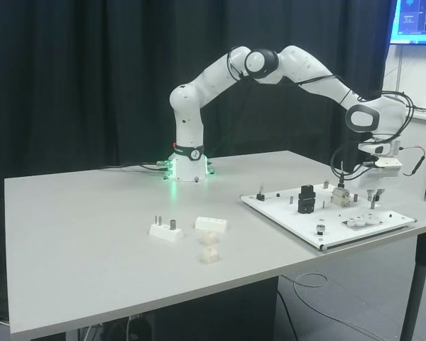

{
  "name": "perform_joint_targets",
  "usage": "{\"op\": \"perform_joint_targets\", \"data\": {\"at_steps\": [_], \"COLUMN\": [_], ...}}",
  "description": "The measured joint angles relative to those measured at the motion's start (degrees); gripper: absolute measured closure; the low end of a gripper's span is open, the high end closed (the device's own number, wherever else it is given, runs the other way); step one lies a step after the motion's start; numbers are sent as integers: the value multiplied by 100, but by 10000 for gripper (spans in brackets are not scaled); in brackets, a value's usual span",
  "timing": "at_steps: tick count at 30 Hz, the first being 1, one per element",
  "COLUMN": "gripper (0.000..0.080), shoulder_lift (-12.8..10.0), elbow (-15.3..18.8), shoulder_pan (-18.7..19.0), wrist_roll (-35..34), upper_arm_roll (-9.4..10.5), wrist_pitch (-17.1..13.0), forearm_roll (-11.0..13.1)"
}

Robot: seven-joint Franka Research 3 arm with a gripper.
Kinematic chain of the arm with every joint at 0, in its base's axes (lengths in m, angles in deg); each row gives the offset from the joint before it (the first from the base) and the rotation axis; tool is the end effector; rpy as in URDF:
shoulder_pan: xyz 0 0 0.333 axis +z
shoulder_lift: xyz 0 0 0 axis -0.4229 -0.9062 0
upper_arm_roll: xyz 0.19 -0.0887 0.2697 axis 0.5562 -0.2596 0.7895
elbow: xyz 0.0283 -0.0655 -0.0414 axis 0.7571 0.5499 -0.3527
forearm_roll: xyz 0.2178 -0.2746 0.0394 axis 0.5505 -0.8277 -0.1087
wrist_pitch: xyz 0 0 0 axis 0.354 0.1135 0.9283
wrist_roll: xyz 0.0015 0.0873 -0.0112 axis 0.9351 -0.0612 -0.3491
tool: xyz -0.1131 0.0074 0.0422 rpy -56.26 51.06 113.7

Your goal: Insert round peg 3.

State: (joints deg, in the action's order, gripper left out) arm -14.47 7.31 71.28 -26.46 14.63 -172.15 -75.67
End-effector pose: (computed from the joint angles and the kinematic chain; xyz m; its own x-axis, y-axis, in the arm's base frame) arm 0.6167 0.3977 0.2501 0.6584 -0.7503 0.0598 -0.7526 -0.6571 0.0426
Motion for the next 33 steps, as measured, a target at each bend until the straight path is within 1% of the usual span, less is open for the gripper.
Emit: {"op": "perform_joint_targets", "data": {"at_steps": [16,22,23,27,28,33], "gripper": [699,699,480,480,187,187], "shoulder_lift": [-14,-14,-14,-14,-14,-14], "elbow": [-9,-20,-24,-55,-66,-124], "shoulder_pan": [2,2,1,-1,-3,-7], "wrist_roll": [-5,-43,-47,-49,-50,-62], "upper_arm_roll": [-6,-13,-16,-35,-40,-64], "wrist_pitch": [-4,69,79,151,171,260], "forearm_roll": [1,1,1,1,1,1]}}
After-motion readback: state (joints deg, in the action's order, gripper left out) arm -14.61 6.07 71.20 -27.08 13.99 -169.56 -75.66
